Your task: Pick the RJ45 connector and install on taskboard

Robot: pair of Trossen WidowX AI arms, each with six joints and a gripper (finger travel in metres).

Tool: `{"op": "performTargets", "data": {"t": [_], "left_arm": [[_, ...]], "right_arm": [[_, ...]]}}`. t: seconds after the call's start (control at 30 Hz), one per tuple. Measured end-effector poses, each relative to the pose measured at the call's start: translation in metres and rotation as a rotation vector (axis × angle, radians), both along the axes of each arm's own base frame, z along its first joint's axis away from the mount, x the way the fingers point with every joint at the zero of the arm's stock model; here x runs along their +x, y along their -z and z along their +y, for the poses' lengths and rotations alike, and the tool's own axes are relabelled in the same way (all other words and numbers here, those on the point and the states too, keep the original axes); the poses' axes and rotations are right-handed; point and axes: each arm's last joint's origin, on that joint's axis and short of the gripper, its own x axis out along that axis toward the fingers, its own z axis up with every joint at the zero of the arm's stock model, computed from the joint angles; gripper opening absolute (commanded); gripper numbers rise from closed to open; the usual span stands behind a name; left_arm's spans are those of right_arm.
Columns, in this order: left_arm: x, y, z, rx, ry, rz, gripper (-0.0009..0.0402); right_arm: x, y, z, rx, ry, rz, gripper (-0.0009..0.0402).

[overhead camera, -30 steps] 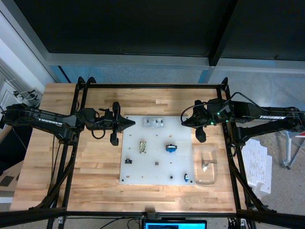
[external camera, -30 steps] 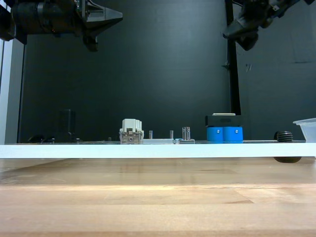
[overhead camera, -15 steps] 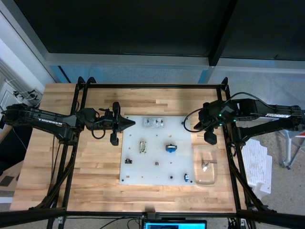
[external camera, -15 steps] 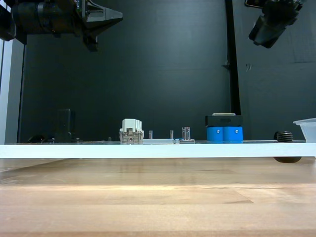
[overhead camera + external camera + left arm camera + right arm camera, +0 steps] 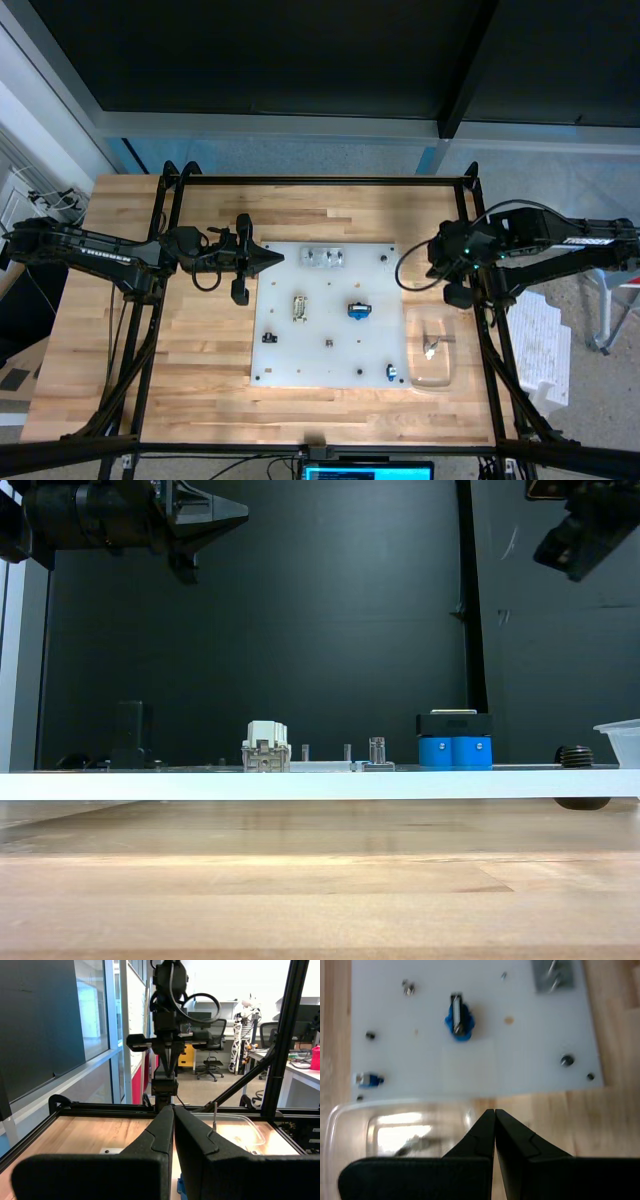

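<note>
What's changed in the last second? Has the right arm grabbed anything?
The right gripper, shut and empty, swung rightward off the taskboard toward the far end of the clear tray. Nothing was grasped. The RJ45 connector stays in the tray; the left gripper stays parked, shut, over the board's left edge.

Wooden table [image 5: 200, 340]; black panel [image 5: 300, 50] behind it; tall windows [image 5: 92, 1015]; office chairs [image 5: 207, 1062] in a bright room beyond.
</note>
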Motion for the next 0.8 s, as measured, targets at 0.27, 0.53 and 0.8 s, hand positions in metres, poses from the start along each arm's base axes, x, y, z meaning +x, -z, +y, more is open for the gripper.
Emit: {"op": "performTargets", "data": {"t": [0.27, 0.53, 0.8], "left_arm": [[0.0, 0.0, 0.0, 0.0, 0.0, 0.0, 0.0], [0.0, 0.0, 0.0, 0.0, 0.0, 0.0, 0.0], [0.0, 0.0, 0.0, 0.0, 0.0, 0.0, 0.0]], "right_arm": [[-0.008, 0.005, 0.015, 0.02, -0.05, 0.1, 0.0], [-0.008, 0.01, 0.03, -0.003, -0.009, 0.161, 0.0001], [-0.007, 0.015, 0.049, -0.004, -0.065, 0.2, 0.0044]]}}
